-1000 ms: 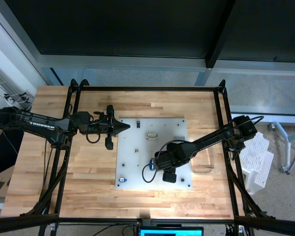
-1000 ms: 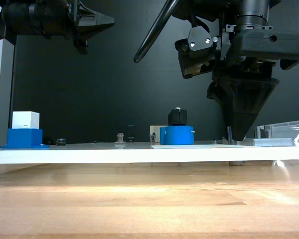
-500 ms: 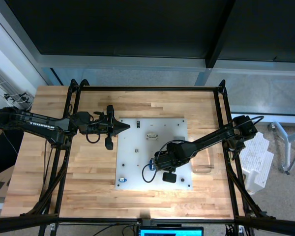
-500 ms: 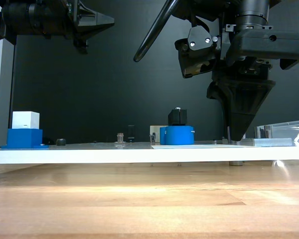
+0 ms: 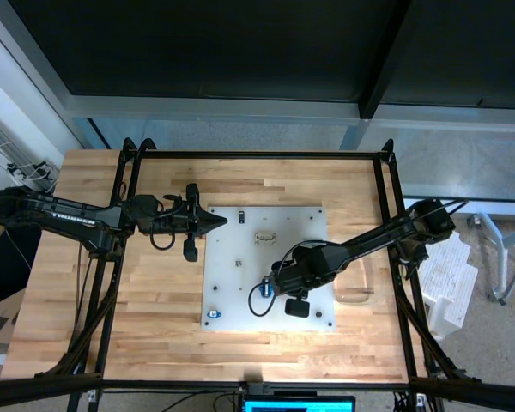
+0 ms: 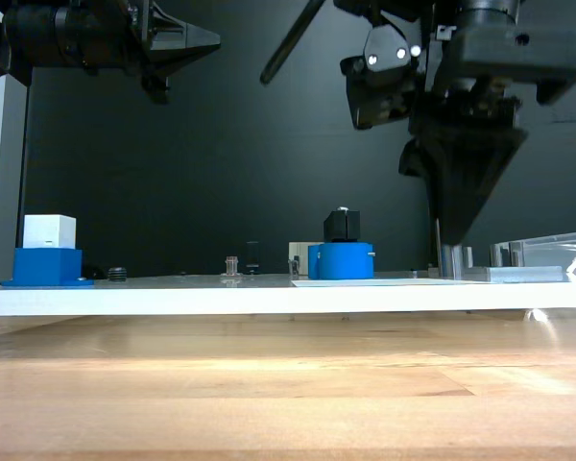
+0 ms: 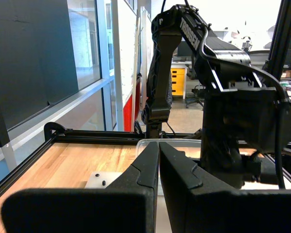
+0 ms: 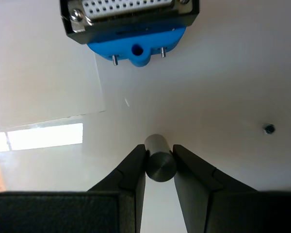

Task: Remove the 16mm cylinder and place in the container

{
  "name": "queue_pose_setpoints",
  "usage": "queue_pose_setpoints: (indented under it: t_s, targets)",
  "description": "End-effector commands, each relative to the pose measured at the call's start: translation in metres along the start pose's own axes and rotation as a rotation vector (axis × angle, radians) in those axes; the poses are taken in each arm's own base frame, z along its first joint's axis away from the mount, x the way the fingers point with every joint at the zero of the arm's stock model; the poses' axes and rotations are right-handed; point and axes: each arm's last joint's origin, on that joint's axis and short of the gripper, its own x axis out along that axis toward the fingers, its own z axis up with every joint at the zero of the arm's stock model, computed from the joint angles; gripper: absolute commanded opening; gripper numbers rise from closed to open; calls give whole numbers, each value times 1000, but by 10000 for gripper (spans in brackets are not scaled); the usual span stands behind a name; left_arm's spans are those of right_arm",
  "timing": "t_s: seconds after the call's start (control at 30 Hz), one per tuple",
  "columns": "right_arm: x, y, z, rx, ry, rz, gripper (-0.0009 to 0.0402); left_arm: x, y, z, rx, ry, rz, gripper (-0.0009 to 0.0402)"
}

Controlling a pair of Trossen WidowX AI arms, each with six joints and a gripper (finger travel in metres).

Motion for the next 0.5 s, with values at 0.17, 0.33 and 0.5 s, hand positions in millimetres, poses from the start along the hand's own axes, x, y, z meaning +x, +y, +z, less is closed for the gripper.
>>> queue_pose_setpoints:
  t_s: [0.17,0.33,0.5]
  targets:
    - [-34,-7,-2,15,-67,32,8,0,0,0,0,0,0,0]
    - [-54,-14,-12,14,-47,21,8,0,0,0,0,0,0,0]
    - [-65,-18,-18,12,-44,16,8,0,0,0,0,0,0,0]
